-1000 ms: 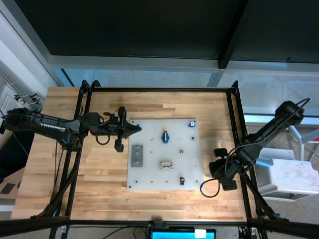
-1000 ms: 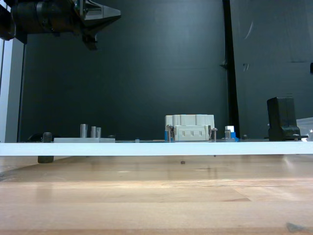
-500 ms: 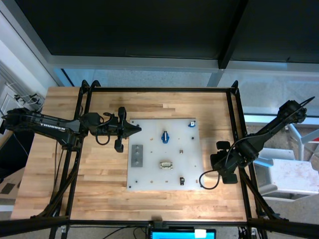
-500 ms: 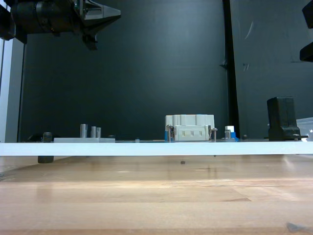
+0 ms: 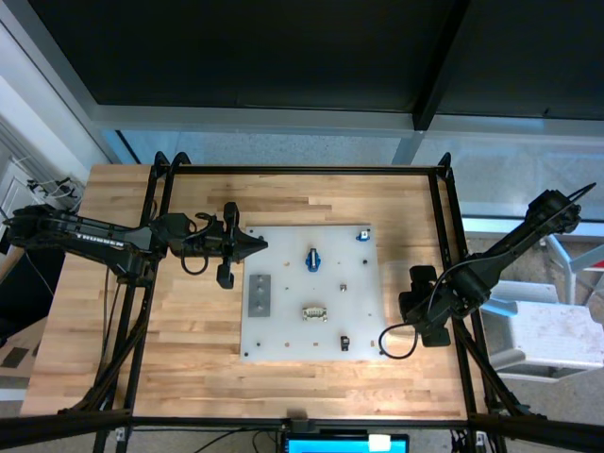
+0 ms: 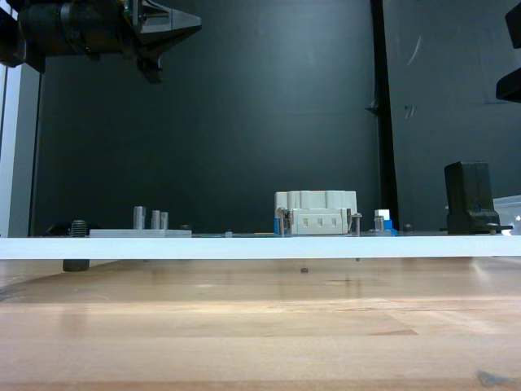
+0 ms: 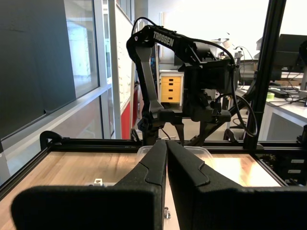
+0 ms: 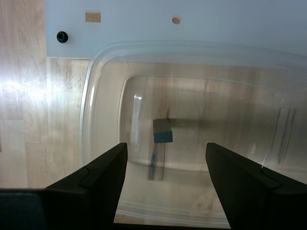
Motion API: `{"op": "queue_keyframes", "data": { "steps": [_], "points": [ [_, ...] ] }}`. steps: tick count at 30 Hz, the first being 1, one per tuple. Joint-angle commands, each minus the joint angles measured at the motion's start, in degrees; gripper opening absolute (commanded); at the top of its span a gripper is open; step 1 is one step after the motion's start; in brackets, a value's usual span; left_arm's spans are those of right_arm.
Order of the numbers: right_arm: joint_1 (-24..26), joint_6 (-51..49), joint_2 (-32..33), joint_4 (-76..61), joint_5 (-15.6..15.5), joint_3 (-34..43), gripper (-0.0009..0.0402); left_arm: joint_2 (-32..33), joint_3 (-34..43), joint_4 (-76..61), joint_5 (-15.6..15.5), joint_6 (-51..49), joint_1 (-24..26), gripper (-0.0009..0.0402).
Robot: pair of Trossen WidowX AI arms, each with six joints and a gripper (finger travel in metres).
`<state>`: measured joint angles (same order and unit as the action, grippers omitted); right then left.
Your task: Pick the 16mm bar and place in it's hole on the taskboard
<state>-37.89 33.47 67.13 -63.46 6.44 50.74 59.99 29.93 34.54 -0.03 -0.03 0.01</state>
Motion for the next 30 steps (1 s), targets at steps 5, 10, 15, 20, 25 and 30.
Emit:
{"op": "queue_keyframes", "data": {
  "steps": [5, 10, 15, 20, 25, 30],
  "points": [
    [-0.13, -0.2, 0.04, 1.66, 0.0, -1.86, 0.0238, 0.11, 0.02, 0.0, 0.0, 0.0, 0.0, 0.0],
    [-0.37, -1.51, 0.04, 5.84, -0.48, -4.96, 0.0238, 0.11, 0.02, 0.0, 0.0, 0.0, 0.0, 0.0],
    [-0.42, -2.27, 0.04, 7.96, -0.66, -7.17, 0.0238, 0.11, 0.02, 0.0, 0.0, 0.02, 0.0, 0.0],
    [-0.39, -2.56, 0.04, 10.32, -1.51, -8.74, 0.0238, 0.11, 0.02, 0.0, 0.0, 0.02, 0.0, 0.0],
    [-0.37, -2.54, 0.39, 12.09, -1.73, -10.34, 0.0238, 0.11, 0.02, 0.0, 0.0, 0.02, 0.0, 0.0],
    [-0.35, -4.02, 1.38, 14.23, -1.77, -11.37, 0.0238, 0.11, 0.02, 0.0, 0.0, 0.0, 0.0, 0.0]
  ]
}}
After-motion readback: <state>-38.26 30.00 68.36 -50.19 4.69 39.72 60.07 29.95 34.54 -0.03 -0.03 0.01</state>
